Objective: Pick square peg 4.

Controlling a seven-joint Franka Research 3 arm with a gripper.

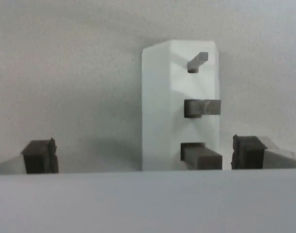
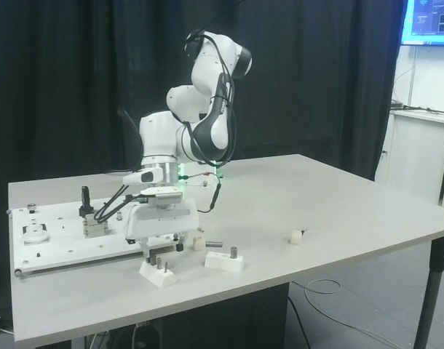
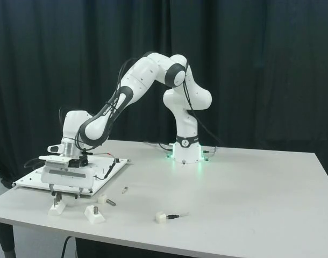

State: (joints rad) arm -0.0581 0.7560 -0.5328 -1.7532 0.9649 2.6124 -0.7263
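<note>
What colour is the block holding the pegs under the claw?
White, seen best in the wrist view: the block carries three grey pegs in a row.

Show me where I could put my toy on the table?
The wide grey table beyond the small white block is bare, out to the far edge. It is crowded under the gripper: the peg holder, another white block and the white board sit close together.

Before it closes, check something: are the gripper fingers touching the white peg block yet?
Apart. The wrist view shows grey table between each finger and the white block.
</note>
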